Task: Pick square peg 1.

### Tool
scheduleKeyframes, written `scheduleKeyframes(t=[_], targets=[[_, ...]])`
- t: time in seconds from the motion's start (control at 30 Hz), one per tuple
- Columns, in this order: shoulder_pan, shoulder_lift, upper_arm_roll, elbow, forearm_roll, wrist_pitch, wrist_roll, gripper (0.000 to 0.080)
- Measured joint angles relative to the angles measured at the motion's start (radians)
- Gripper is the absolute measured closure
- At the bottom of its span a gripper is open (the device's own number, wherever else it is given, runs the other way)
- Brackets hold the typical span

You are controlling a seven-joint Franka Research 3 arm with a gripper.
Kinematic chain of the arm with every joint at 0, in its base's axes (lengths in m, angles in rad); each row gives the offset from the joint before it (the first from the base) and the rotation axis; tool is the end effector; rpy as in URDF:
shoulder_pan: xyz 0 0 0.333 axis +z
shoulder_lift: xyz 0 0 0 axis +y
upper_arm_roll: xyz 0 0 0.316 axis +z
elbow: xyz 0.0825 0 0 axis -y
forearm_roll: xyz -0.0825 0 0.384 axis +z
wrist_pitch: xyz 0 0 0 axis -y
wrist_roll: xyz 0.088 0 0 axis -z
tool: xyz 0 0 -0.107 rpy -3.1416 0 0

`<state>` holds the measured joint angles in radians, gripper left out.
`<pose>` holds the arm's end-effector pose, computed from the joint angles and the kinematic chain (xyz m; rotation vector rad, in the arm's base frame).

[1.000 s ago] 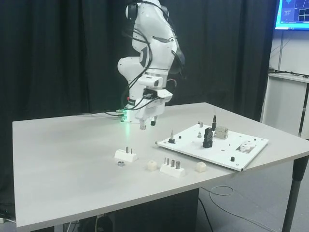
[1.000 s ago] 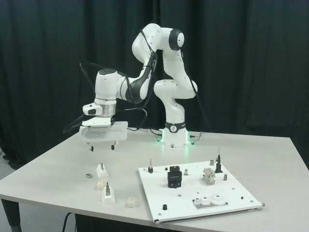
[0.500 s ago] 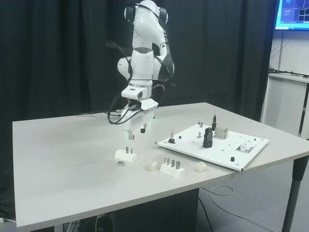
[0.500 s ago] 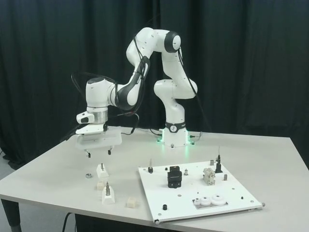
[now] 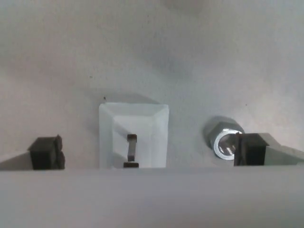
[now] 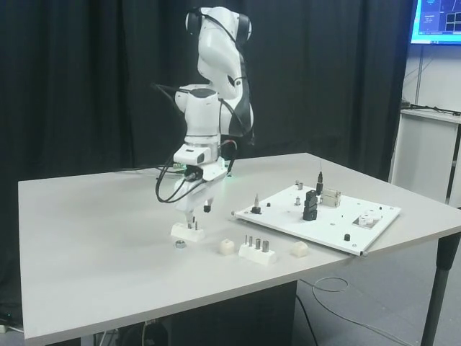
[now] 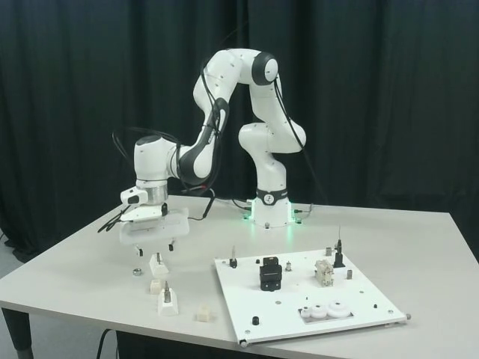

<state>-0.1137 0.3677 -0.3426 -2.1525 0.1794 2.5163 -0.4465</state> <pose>0.5120 -0.2523 0.2387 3.1110 -0.2054 0.0246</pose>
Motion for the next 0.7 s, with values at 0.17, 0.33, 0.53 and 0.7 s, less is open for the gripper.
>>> scheduleKeyframes(t=[0.17,0.33,0.53,0.7], targets=[[0.0,0.016,-0.001,-0.021,0.026,0.049,-0.017,0.0003],[0.0,0.029,0.0,-0.031,0.045,0.079,-0.022,0.0003],[0.0,0.038,0.001,-0.038,0.07,0.102,-0.04,0.0003],[0.0,0.044,0.003,-0.041,0.089,0.114,-0.052,0.0003]])
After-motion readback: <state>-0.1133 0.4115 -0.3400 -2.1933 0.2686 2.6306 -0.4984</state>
